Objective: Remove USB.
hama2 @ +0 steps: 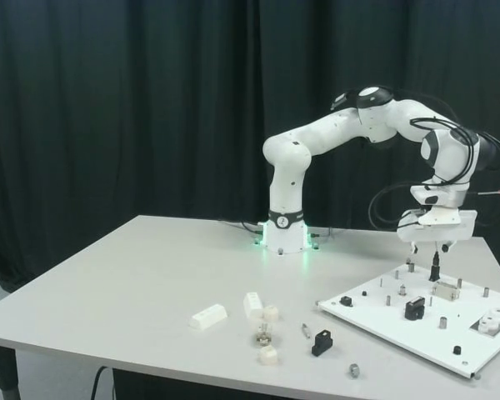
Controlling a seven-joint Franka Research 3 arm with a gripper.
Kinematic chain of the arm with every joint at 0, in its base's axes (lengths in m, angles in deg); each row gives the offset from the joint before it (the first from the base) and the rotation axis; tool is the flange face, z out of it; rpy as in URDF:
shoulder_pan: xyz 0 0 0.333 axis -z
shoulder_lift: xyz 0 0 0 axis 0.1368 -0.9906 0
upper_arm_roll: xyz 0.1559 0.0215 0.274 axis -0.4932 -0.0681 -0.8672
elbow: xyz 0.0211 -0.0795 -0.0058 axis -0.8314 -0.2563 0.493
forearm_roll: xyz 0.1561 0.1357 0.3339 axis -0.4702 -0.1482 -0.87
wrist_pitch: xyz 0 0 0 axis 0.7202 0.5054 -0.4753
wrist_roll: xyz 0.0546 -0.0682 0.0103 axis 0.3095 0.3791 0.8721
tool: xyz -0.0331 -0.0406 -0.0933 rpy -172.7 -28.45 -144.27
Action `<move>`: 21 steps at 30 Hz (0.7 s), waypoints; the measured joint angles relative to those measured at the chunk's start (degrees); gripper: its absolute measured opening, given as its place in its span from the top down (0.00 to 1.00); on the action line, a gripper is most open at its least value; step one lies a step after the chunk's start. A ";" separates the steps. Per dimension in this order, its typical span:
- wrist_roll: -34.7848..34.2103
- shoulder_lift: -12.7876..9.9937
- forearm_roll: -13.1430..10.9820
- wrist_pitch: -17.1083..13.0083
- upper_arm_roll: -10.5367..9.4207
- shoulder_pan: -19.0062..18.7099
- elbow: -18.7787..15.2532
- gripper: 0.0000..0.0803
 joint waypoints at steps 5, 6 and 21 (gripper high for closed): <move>-0.26 0.07 -0.37 1.46 -0.01 -0.24 0.00 0.00; -0.32 0.07 -0.42 1.78 -0.02 -0.27 0.00 0.00; -1.26 0.07 -1.83 2.98 -1.40 -0.41 -0.26 0.00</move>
